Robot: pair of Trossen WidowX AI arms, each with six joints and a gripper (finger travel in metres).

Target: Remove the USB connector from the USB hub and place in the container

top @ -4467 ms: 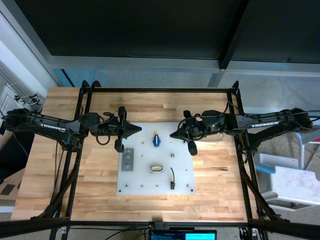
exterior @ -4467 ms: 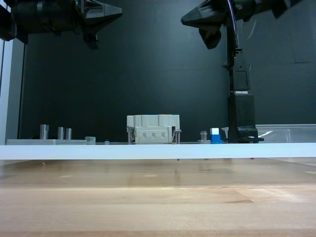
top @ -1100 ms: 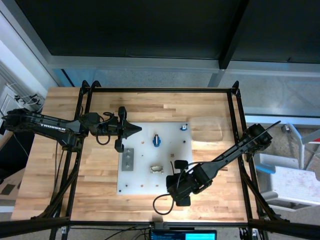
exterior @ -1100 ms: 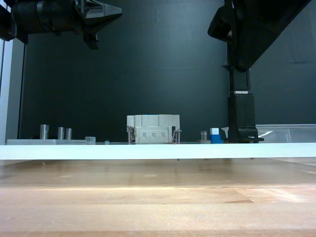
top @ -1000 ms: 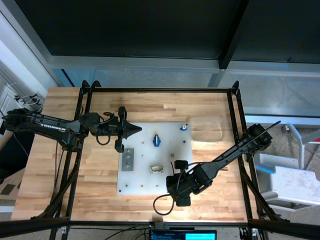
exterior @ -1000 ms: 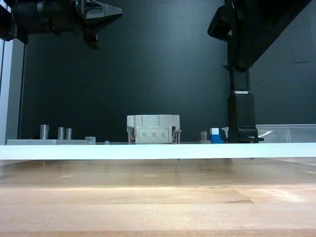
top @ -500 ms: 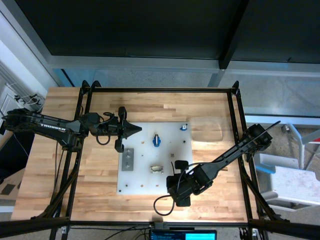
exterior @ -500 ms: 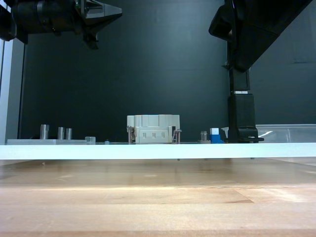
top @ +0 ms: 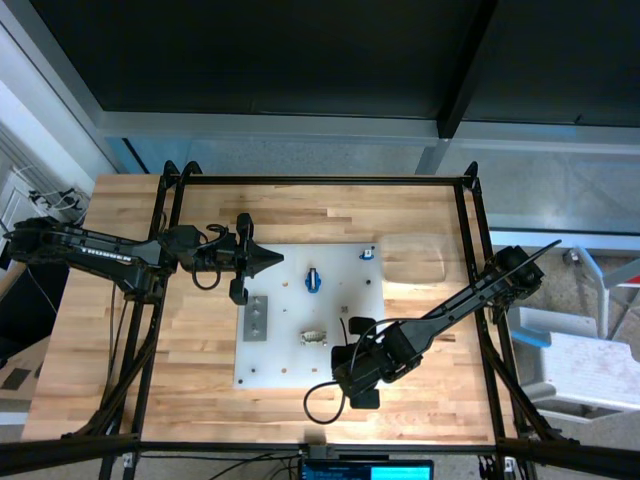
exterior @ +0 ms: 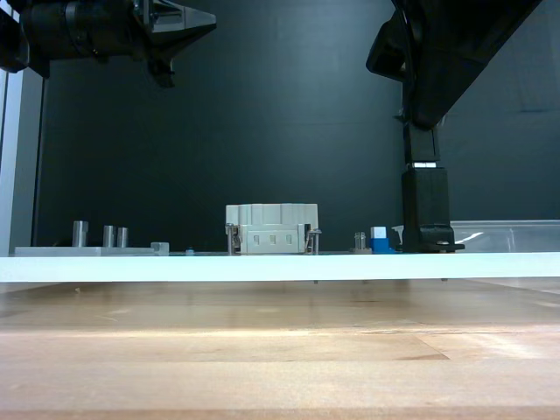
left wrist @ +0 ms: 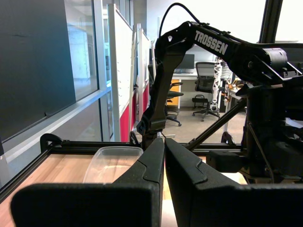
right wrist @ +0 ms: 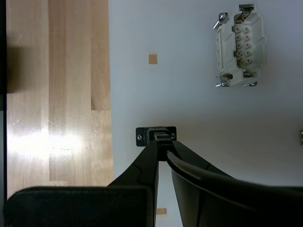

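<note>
The right end effector (right wrist: 162, 144), closed on the light, rigid USB connector (exterior: 423, 199) standing upright in the USB hub (right wrist: 142, 137) on the white board (top: 270, 365), rightly takes its stiff body, not the limp cable, while the left end effector (top: 278, 259) hangs shut and empty above the board's far-left corner.

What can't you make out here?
Right wrist view: how deep the USB connector sits in the USB hub; the right gripper covers the joint.
High view: both, largely under that gripper at the board's near edge.
Low view: the container, cut by the right edge; the left gripper, above the board's far left, by the top.
</note>
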